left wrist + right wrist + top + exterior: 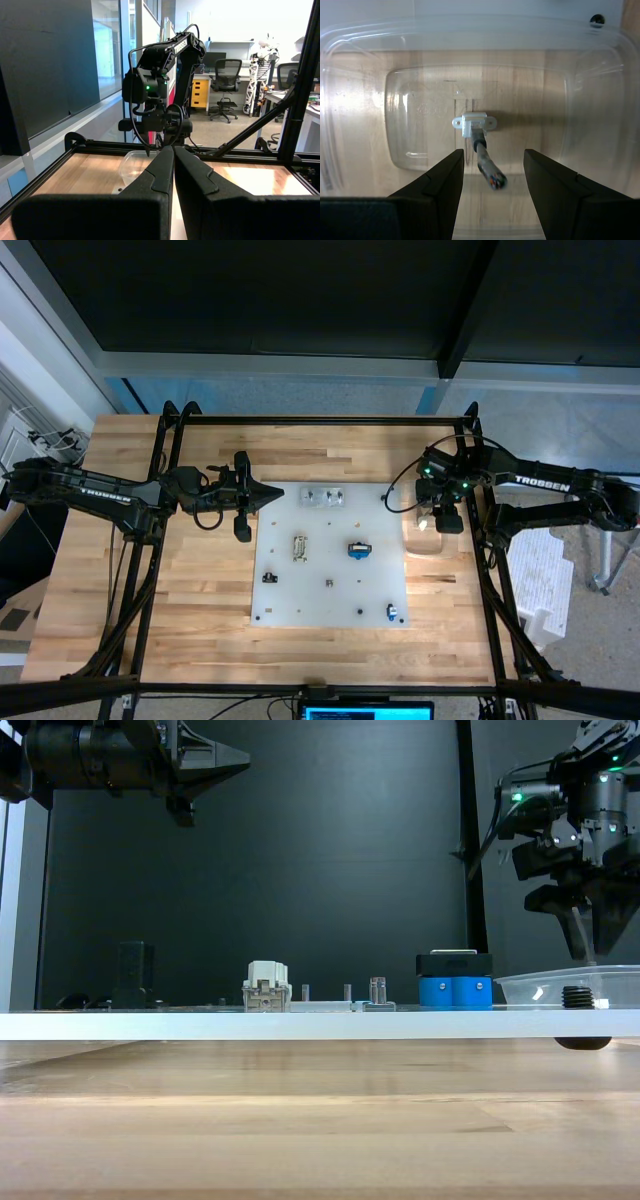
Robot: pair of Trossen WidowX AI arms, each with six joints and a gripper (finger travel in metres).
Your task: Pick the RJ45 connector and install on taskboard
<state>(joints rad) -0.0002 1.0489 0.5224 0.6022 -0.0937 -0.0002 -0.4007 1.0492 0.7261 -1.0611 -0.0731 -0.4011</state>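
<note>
Beside the taskboard (330,565) sat a clear tray (355,100). Left gripper (173,149) hung closed, empty, at the board's left edge; right gripper (493,154) gaped empty over the tray's RJ45 connector (473,123), probably untouched; best pinched centred on plug, not cable (487,167).

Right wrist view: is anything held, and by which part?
Nothing. The right end effector hangs open over the connector in the tray; the left end effector is shut, empty, above the board's left edge.
</note>
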